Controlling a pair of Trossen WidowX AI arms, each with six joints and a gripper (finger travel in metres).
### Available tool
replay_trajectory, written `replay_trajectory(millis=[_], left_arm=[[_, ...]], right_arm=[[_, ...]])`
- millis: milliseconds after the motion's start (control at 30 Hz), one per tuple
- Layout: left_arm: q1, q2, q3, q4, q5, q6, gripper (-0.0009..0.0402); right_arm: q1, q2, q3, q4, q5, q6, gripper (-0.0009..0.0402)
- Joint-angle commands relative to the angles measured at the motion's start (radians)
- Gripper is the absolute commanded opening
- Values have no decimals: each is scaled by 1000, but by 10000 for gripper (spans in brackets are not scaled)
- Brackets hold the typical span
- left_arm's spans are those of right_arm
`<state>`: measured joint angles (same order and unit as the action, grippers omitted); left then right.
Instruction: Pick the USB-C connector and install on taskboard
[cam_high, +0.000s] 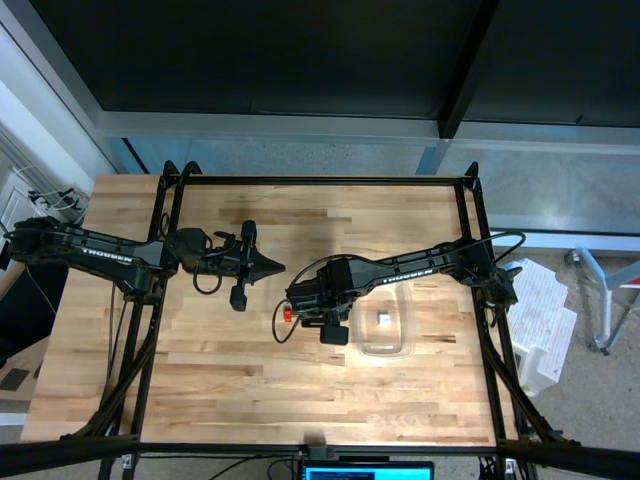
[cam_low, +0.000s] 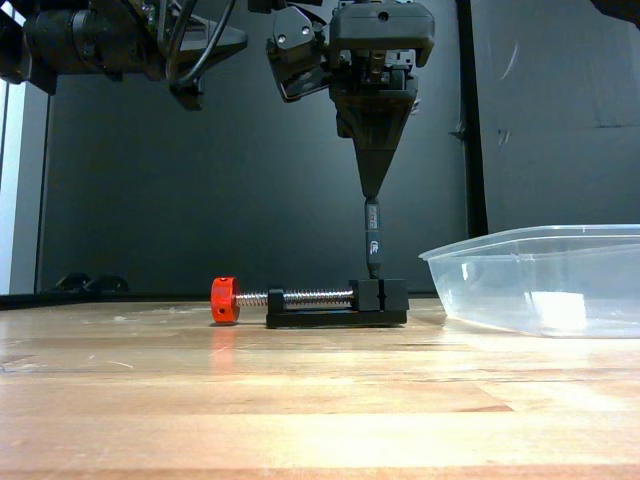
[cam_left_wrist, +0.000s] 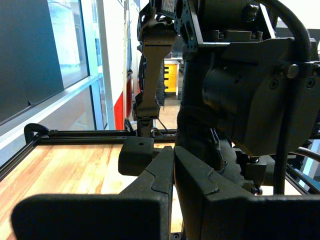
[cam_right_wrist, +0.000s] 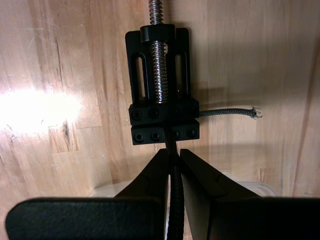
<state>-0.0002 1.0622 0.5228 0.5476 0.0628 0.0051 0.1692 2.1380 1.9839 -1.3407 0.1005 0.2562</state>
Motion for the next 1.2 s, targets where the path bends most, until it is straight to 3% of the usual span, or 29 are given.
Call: replay_trajectory(millis=[33, 233, 567, 800, 967, 1200], left_arm=[[0, 0, 0, 0, 0, 0, 0], [0, 0, 0, 0, 0, 0, 0], [0, 0, 0, 0, 0, 0, 0], [0, 0, 0, 0, 0, 0, 0], [0, 0, 0, 0, 0, 0, 0], [0, 0, 0, 0, 0, 0, 0]], right_arm=[[0, -10, 1, -1, 5, -1, 0], [0, -14, 1, 0, 4, -8, 9], [0, -38, 1, 6, 5, -8, 131], [1, -64, 1, -24, 4, -8, 187], [2, -105, 1, -35, 4, -16, 202], [1, -182, 0, -39, 4, -53, 191]])
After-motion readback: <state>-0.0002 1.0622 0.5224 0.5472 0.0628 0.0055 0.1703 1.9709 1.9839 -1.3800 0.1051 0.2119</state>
